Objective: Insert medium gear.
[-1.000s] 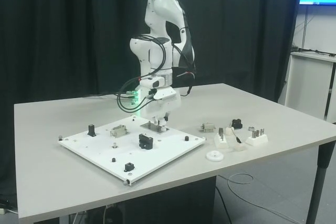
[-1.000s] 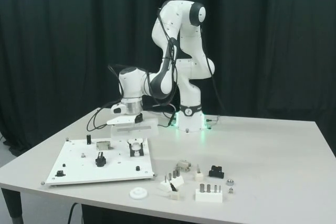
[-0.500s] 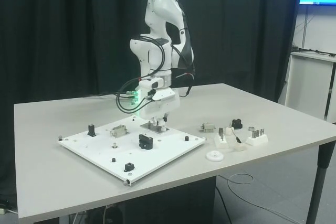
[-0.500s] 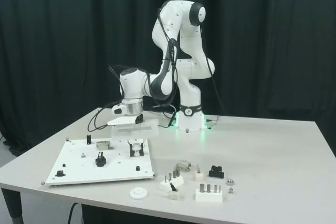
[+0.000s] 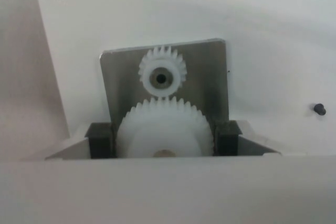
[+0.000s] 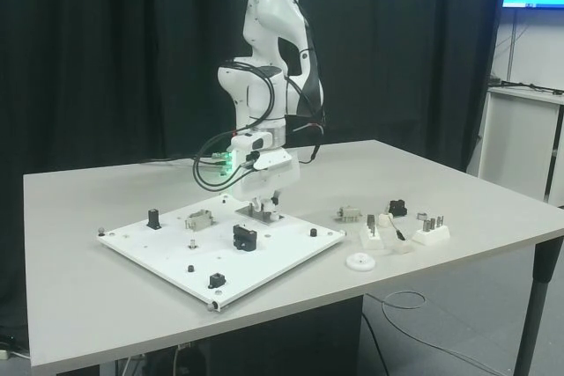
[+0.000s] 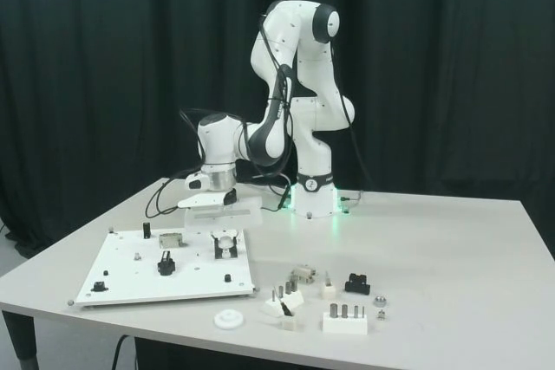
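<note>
In the wrist view the white medium gear (image 5: 164, 129) sits between my gripper's (image 5: 163, 141) two black fingertips (image 5: 100, 140), which touch its toothed rim on both sides. Its teeth meet those of a small white gear (image 5: 162, 72) on the grey metal plate (image 5: 210, 77) just beyond it. In the room views my gripper (image 6: 263, 208) (image 7: 225, 247) hangs low over that plate at the far edge of the white board (image 6: 264, 253) (image 7: 121, 288). The lower half of the medium gear is hidden by my hand.
Black and grey fixtures (image 6: 243, 237) (image 6: 198, 219) stand on the board. Beside the board on the table lie a large white gear (image 6: 358, 261) (image 7: 228, 320), white holders with pegs (image 6: 432, 230) (image 7: 344, 318), a grey connector (image 6: 348, 212) and a black part (image 6: 397, 208).
The arm's wrist and hand have risen slightly above the plate over the last second. The gear stays between the fingers.
</note>
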Available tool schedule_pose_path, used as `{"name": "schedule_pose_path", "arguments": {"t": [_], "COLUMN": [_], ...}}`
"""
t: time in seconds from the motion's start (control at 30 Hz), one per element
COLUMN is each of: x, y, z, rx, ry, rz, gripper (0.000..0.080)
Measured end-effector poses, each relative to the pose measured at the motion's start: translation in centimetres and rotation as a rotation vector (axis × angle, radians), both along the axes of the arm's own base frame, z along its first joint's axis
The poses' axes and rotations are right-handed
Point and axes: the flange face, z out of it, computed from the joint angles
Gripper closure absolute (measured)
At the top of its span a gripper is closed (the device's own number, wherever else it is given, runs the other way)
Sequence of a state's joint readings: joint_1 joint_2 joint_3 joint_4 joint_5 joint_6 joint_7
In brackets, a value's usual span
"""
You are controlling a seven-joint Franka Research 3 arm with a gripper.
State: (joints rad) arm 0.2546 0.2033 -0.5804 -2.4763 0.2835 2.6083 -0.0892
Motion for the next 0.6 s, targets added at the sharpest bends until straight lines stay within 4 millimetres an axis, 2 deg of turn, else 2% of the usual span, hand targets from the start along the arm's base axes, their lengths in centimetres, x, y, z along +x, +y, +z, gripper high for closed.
{"name": "schedule_pose_path", "arguments": {"t": [0.6], "x": [-0.01], "y": [-0.02], "z": [0.01], "rx": [0.002], "ry": [-0.002], "rz": [0.010], "gripper": [0.0407]}}
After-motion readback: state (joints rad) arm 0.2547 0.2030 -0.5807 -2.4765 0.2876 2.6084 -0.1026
